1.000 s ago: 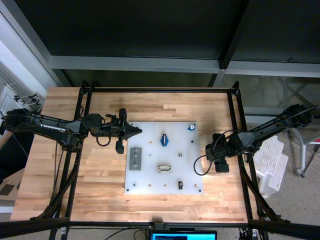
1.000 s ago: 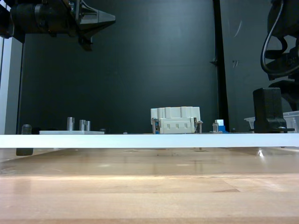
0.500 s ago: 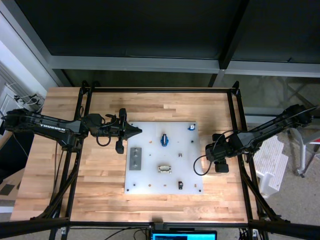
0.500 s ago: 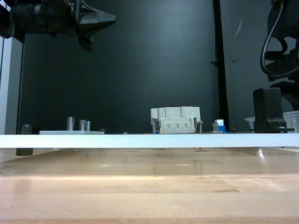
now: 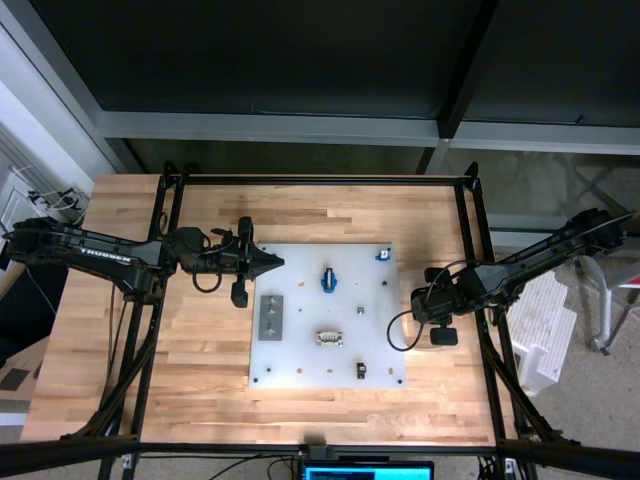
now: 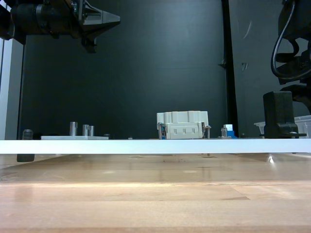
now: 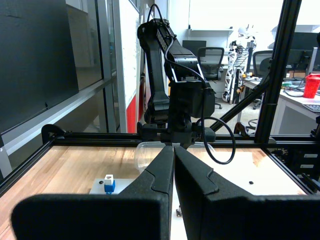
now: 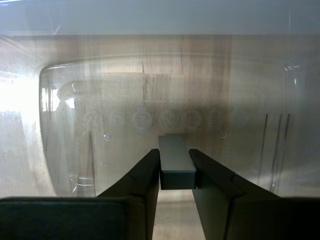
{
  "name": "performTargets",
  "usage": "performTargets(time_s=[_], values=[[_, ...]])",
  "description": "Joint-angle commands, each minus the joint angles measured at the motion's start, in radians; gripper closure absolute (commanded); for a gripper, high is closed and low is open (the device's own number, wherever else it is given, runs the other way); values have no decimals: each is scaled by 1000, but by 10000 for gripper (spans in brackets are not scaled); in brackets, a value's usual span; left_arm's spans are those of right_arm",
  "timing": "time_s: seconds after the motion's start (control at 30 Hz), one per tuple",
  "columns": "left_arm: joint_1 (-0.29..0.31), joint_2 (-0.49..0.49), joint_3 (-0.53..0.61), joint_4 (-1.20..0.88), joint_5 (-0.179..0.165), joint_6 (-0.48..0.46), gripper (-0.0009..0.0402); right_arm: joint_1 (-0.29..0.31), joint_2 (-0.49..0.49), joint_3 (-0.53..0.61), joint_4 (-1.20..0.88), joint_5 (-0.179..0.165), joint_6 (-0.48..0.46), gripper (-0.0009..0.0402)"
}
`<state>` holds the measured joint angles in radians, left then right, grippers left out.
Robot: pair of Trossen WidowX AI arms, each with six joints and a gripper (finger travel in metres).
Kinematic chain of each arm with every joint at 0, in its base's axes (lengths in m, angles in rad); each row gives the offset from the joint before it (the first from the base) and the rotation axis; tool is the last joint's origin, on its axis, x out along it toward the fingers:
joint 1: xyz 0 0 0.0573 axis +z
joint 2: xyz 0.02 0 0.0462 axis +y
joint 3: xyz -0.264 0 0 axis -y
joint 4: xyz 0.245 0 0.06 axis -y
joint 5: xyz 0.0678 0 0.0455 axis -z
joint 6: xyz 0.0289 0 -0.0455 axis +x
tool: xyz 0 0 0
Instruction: Pick the 16mm bar and install on taskboard
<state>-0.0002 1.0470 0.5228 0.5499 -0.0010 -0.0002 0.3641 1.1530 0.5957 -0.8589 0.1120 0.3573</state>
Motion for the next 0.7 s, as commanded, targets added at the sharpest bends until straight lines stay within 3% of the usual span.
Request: performTargets(time_s=[0.03, 0.23, 0.47, 0.7], values=[[0, 0, 0, 0, 0, 0, 393, 0, 0, 0, 0, 0, 0, 353], [0, 0, 0, 0, 0, 0, 393, 0, 0, 0, 0, 0, 1, 382], [0, 0, 0, 0, 0, 0, 393, 0, -1, 4, -1, 0, 0, 389], [0, 0, 0, 0, 0, 0, 393, 0, -1, 98, -113, 0, 0, 389]])
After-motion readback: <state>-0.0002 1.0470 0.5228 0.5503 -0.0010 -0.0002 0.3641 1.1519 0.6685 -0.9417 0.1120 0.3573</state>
